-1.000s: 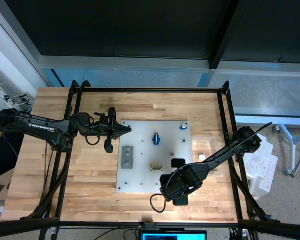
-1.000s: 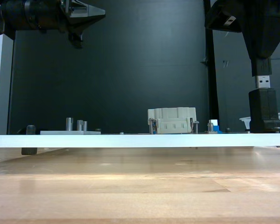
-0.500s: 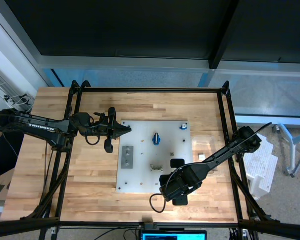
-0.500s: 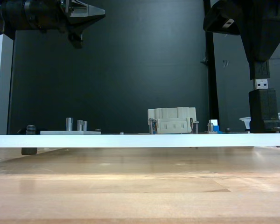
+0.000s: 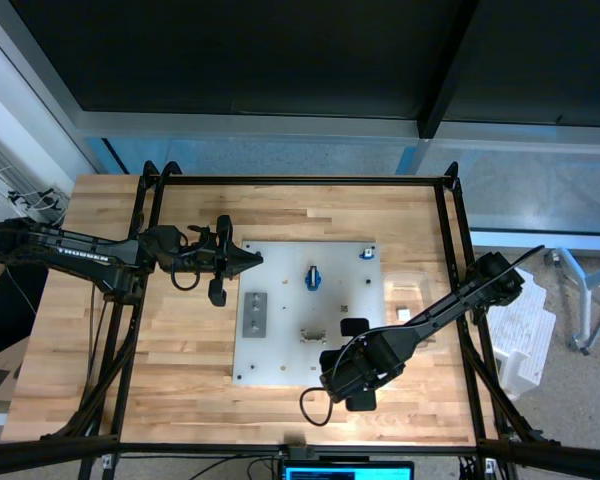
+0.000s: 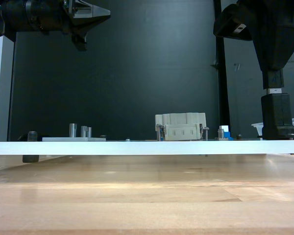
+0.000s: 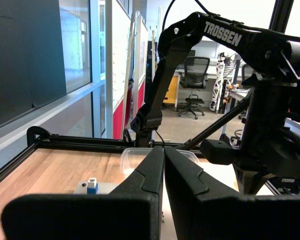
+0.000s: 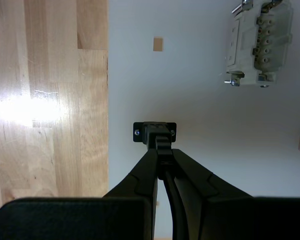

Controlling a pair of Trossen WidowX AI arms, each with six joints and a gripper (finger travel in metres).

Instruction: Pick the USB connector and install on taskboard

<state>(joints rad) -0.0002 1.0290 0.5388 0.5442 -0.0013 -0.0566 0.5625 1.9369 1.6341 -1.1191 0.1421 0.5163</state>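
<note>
My right gripper is shut on the USB connector, a small dark plug held upright over the black socket near the front edge of the white taskboard. In the low view the USB connector hangs from the right gripper, and only a thin strip of its metal tip shows above the socket. My left gripper hovers shut and holding nothing above the taskboard's far left corner, well above the board.
The taskboard carries a beige multi-pin connector, a grey block and a blue part. A clear plastic tray lies just right of the board. Black frame rails border the wooden table.
The right gripper has moved straight down with the USB connector, and its metal tip has sunk into the black socket. The left arm has not moved.
</note>
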